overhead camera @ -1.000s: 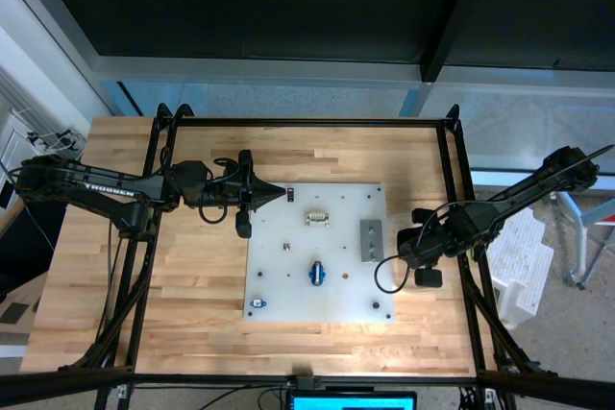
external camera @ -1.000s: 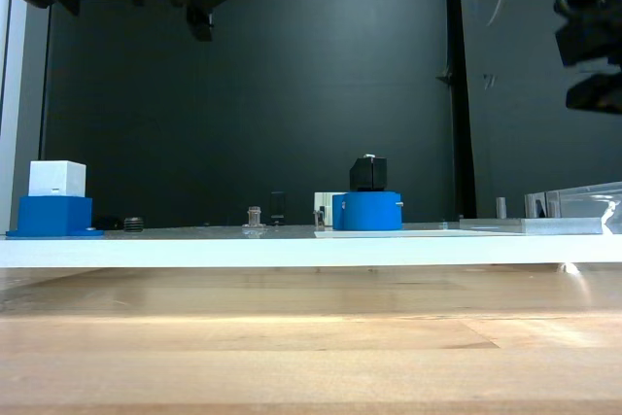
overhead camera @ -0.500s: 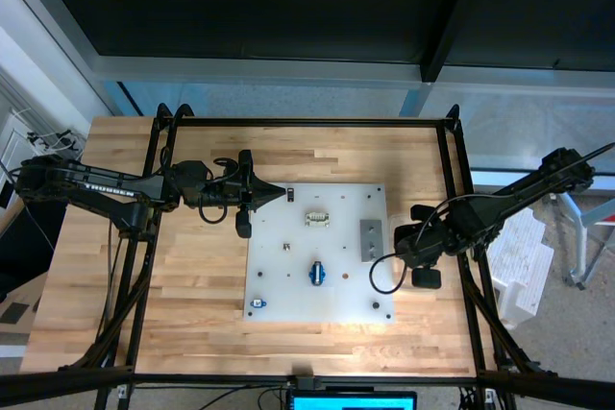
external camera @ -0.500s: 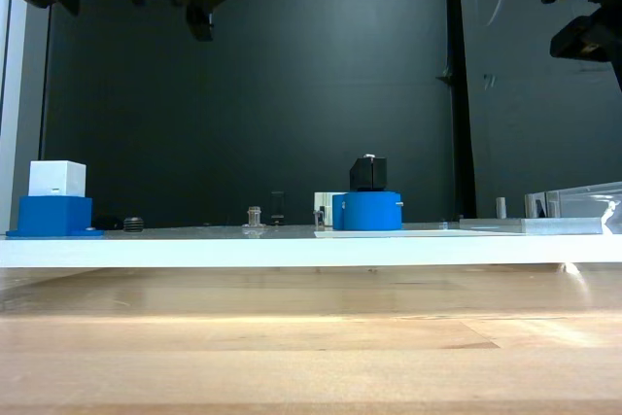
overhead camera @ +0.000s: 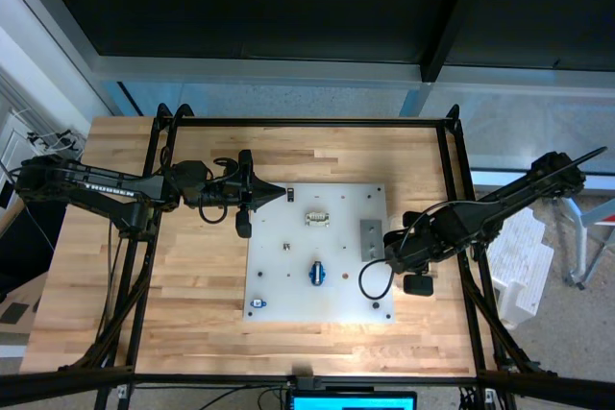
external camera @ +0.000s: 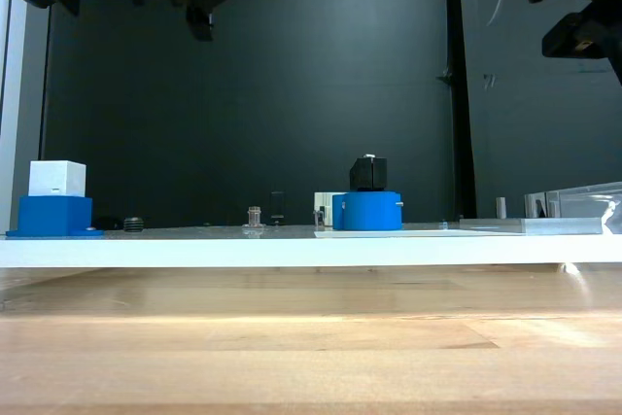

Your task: Pick the 16mm cylinder and install on the taskboard

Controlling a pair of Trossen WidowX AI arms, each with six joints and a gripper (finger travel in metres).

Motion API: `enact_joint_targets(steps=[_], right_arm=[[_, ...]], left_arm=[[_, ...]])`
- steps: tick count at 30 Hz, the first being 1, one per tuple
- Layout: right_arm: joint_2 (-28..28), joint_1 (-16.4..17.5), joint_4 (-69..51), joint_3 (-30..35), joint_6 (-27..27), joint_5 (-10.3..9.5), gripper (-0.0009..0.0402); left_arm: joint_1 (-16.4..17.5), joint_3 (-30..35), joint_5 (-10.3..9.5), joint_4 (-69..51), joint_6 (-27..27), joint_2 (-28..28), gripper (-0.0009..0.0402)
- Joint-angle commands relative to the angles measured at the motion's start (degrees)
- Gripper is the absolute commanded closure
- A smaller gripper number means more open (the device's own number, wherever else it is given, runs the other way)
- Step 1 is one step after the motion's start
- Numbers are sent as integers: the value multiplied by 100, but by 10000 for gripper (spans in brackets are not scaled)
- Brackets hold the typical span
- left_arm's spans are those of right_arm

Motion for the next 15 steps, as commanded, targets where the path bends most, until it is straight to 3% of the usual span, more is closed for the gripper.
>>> enact_joint_targets(steps=[1,15], right_arm=[[166,-52,33,131,-9,2,393],[914,-433,52,713,-63,98,393]], left_arm=[[2,2,0,0,2,0,393],[0,2,0,4,2,0,393]])
